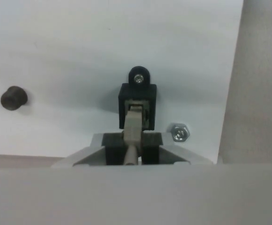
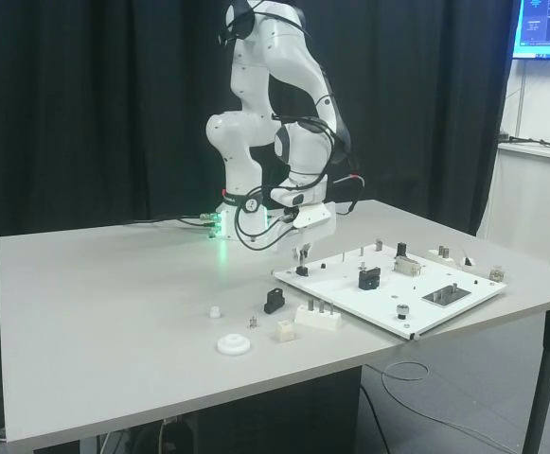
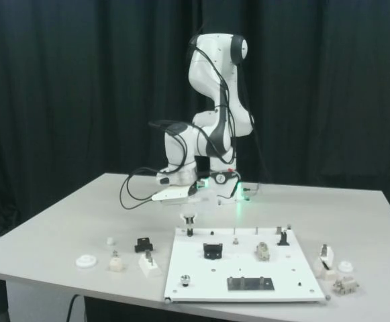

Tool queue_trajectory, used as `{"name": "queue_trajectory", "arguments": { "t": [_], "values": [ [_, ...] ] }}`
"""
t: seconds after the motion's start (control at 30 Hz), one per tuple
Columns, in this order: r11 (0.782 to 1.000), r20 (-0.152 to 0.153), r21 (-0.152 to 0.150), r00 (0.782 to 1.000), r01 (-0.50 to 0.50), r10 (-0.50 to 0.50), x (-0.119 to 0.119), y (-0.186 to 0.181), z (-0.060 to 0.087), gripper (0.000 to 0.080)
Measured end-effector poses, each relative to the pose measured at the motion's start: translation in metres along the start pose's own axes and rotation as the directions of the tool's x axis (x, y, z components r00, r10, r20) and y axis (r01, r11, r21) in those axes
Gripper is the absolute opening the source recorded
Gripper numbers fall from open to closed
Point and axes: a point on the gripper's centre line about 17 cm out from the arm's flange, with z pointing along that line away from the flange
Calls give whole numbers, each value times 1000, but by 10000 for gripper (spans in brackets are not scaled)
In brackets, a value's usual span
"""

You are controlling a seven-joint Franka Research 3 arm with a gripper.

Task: Insert Ethernet.

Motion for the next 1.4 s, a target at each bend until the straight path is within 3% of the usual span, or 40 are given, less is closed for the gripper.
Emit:
{"name": "queue_trajectory", "arguments": {
  "t": [0.77,0.8,0.93,0.97,1.13,1.17,1.4],
  "values": [
    [1000,2,0,1000,7,-7,1,-2,2,71],
    [1000,1,0,1000,8,-8,2,-2,2,342],
    [1000,-5,-2,1000,10,-10,5,-2,-1,342],
    [1000,-6,-2,1000,10,-10,6,-2,-2,636],
    [1000,-15,1,1000,4,-4,12,-2,-13,636],
    [1000,-18,2,1000,2,-2,13,-1,-16,761],
    [1000,-36,4,999,-11,11,21,0,-38,761]
  ]
}}
